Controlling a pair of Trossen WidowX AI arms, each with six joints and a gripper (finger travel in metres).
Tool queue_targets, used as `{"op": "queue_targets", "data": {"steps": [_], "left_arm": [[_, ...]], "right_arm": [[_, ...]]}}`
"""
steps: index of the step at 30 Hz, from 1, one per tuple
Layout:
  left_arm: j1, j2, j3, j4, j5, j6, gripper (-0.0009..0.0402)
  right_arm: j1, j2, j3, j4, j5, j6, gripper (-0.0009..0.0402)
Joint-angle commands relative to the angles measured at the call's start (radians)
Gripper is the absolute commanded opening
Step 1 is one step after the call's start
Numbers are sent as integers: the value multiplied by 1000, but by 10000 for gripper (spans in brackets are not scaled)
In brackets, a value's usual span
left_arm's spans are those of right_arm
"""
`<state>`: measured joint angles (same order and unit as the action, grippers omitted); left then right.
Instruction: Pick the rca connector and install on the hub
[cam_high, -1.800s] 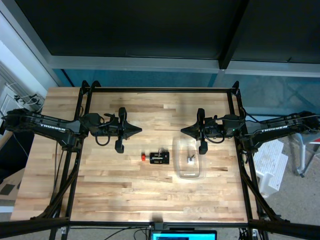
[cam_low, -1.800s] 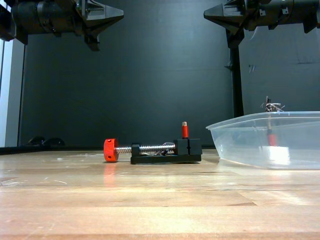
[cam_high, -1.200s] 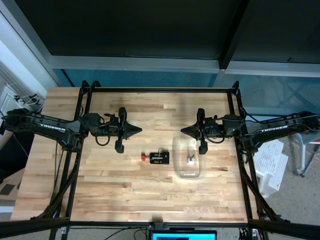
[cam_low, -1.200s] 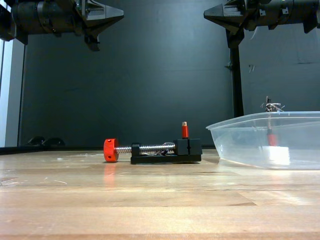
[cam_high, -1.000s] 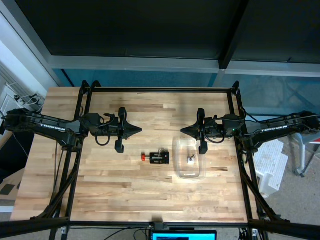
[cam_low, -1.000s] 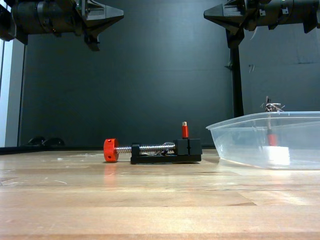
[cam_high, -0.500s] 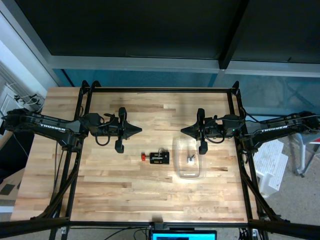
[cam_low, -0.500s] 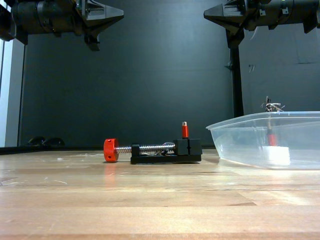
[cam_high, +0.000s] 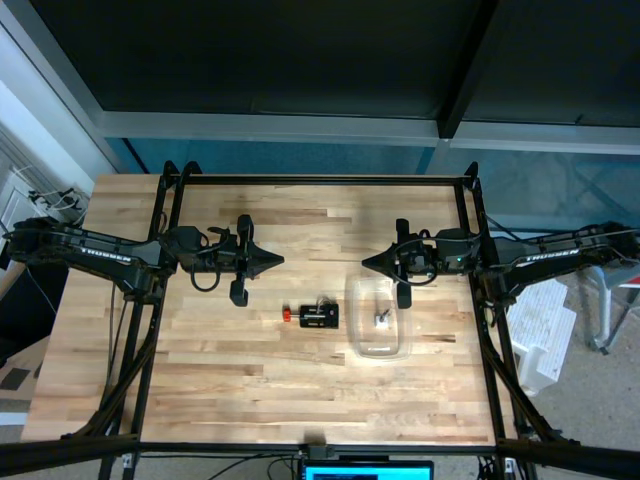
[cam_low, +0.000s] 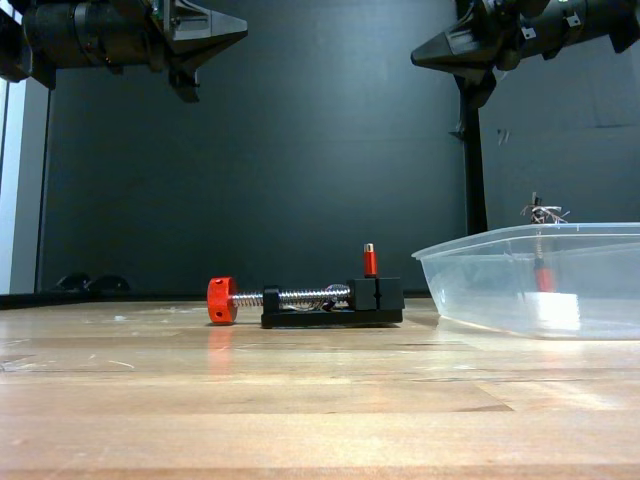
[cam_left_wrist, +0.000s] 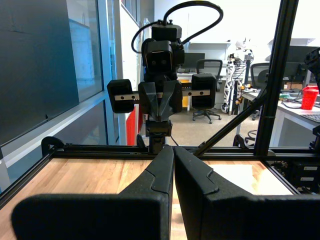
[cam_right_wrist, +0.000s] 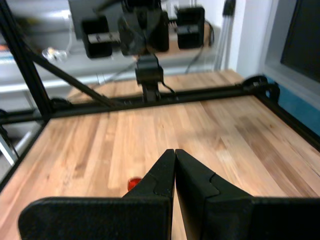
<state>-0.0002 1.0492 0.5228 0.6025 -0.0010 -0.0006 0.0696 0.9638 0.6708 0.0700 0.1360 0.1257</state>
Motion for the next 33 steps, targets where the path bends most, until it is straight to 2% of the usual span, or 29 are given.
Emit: {"op": "queue_targets", "data": {"steps": [1, 11, 20, 33], "left_arm": [[0, 0, 0, 1, 0, 0, 0], [0, 0, 0, 0, 0, 0, 0], [0, 0, 0, 0, 0, 0, 0], [0, 0, 0, 0, 0, 0, 0]], "right_arm": [[1, 0, 48, -95, -6, 2, 0], [28, 0, 210, -456, -8, 35, 0], [42, 0, 274, -663, -8, 71, 0], [45, 10, 288, -767, -10, 92, 0]]}}
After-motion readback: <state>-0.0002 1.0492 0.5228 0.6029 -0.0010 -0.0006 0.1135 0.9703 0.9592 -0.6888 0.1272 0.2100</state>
